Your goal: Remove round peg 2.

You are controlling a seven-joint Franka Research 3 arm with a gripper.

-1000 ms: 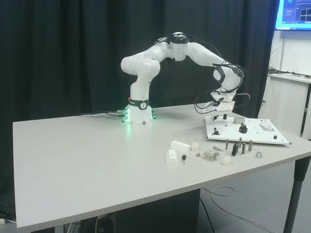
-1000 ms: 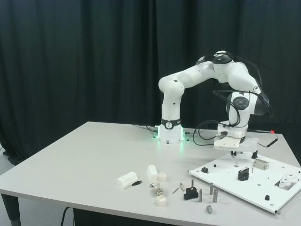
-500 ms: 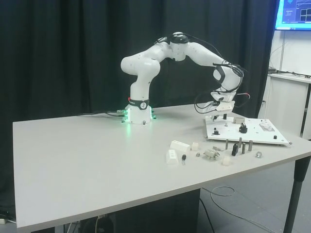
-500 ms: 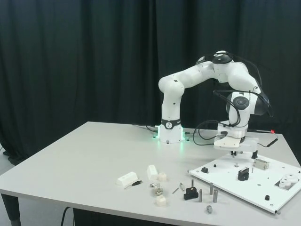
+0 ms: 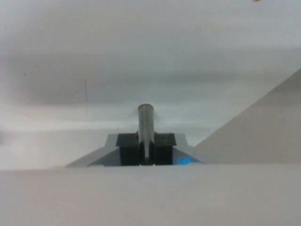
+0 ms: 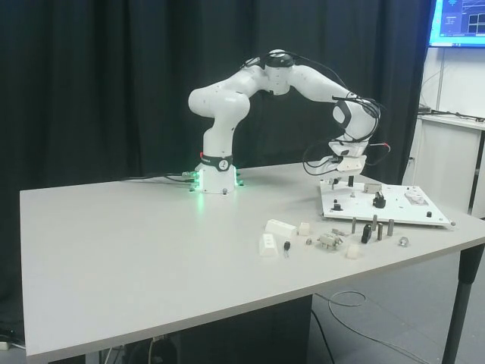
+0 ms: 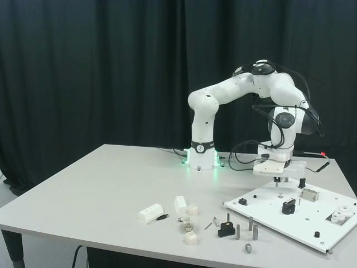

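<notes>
In the wrist view a grey round peg (image 5: 146, 117) stands upright between two black fingers (image 5: 127, 148), and my gripper (image 5: 146, 151) is shut on it. The room views show the gripper (image 6: 339, 180) (image 7: 276, 179) hanging a little above the near-base end of the white board (image 6: 394, 212) (image 7: 298, 220). The peg's lower end (image 7: 276, 182) pokes out below the hand, just above the board's surface. White board and grey table fill the wrist view behind the peg.
On the board sit a black block (image 7: 288, 207), a small black part (image 7: 243, 201) and white round parts (image 7: 342, 213). Loose on the table beside it are white blocks (image 7: 151, 213), upright grey pegs (image 7: 251, 223) and a black clamp (image 7: 226, 228).
The gripper has risen a short way off the board, with the peg between its fingers. The loose parts on the table have not moved.
</notes>
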